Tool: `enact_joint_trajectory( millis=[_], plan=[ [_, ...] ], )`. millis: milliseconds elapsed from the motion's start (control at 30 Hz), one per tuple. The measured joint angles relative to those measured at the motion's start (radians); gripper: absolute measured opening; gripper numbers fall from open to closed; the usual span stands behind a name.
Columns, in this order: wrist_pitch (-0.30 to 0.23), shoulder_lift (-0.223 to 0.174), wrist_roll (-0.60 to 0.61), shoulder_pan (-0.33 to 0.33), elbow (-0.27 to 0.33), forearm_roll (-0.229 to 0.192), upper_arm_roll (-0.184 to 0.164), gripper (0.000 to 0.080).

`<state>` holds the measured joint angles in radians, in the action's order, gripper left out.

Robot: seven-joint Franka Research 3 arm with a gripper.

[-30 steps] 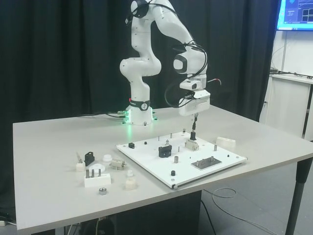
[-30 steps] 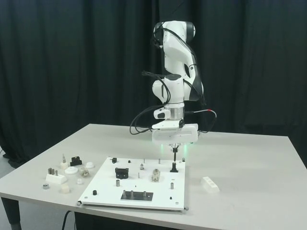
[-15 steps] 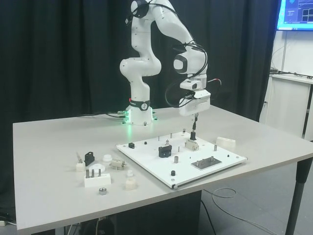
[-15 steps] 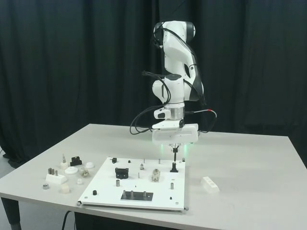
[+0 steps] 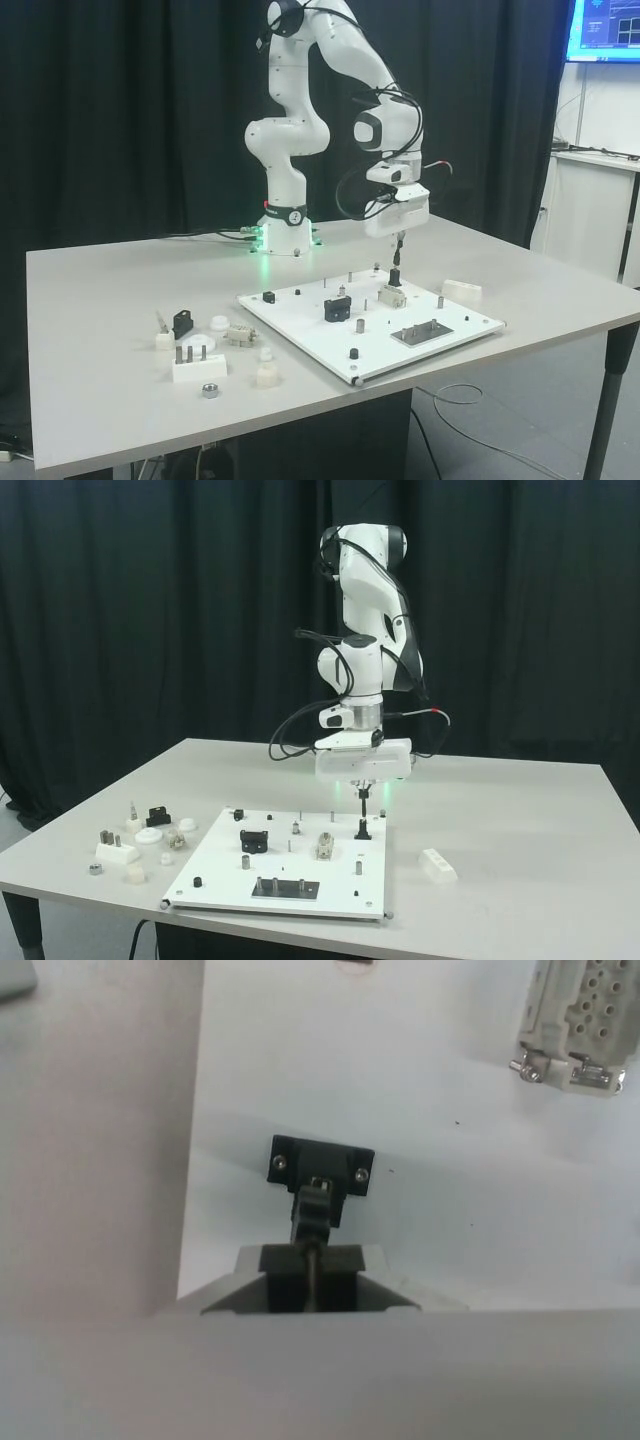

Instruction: Insert USB.

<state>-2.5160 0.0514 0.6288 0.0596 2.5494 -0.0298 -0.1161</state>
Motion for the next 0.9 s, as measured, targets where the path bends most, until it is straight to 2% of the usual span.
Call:
enact_joint_trajectory(
  millis=[900],
  plan=[
    [-0.012, -0.003, -0.003, 0.002, 0.000, 0.037, -0.003, 0.0022]
  ],
)
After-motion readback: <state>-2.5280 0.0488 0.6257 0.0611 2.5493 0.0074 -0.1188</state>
